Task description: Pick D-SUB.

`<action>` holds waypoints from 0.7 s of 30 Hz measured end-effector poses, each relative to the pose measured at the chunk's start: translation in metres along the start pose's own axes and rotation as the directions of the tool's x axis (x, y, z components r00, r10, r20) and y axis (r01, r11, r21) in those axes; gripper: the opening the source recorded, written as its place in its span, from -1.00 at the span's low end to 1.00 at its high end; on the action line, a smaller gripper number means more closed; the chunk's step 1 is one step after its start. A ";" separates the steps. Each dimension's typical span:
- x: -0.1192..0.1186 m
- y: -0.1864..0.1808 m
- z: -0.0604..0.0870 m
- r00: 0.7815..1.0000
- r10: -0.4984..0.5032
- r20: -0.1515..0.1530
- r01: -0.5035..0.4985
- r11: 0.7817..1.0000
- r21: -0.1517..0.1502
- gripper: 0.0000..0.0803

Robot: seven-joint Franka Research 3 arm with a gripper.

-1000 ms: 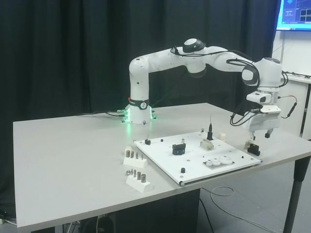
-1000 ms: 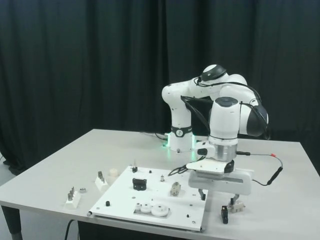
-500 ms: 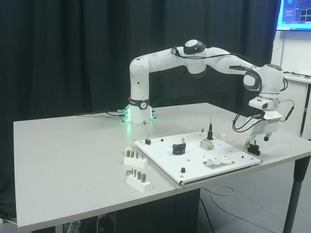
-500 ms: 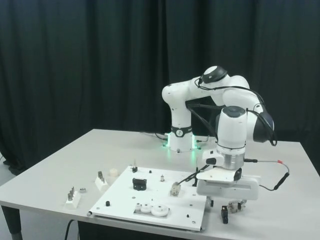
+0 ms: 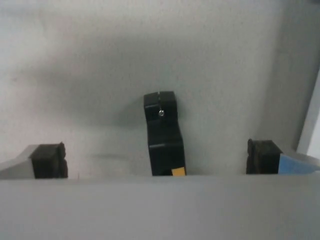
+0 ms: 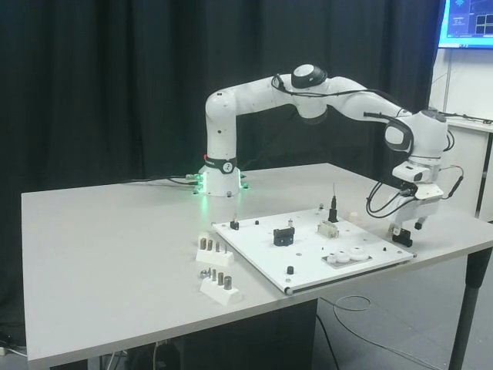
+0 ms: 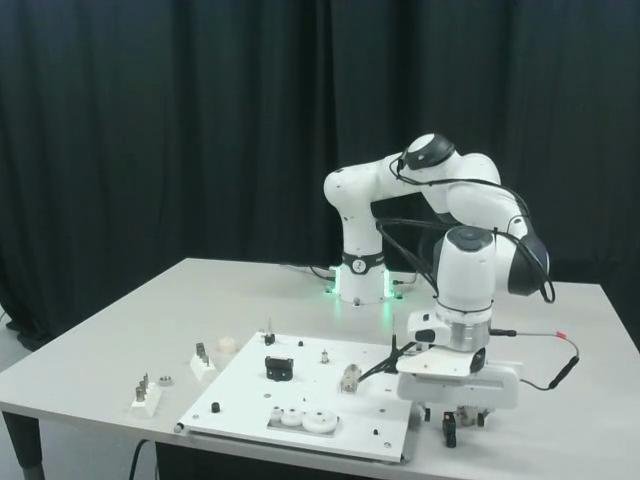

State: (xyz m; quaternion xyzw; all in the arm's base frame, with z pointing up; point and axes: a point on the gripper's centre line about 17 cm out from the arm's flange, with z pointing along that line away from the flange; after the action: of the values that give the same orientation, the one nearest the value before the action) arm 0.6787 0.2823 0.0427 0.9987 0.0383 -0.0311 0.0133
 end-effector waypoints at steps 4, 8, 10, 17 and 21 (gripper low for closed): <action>-0.003 -0.001 0.004 1.000 0.002 0.008 -0.002 1.000 0.002 0.99; -0.006 0.000 0.008 1.000 0.005 0.014 -0.005 1.000 0.002 0.99; -0.008 -0.001 0.009 1.000 0.006 0.016 -0.006 1.000 0.001 0.99; -0.011 -0.003 0.014 1.000 0.009 0.021 -0.010 1.000 0.002 0.99; -0.012 -0.003 0.017 1.000 0.016 0.020 -0.016 1.000 0.001 0.99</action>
State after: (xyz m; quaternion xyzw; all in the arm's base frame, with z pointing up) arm 0.6653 0.2842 0.0260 0.9986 0.0302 -0.0411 0.0131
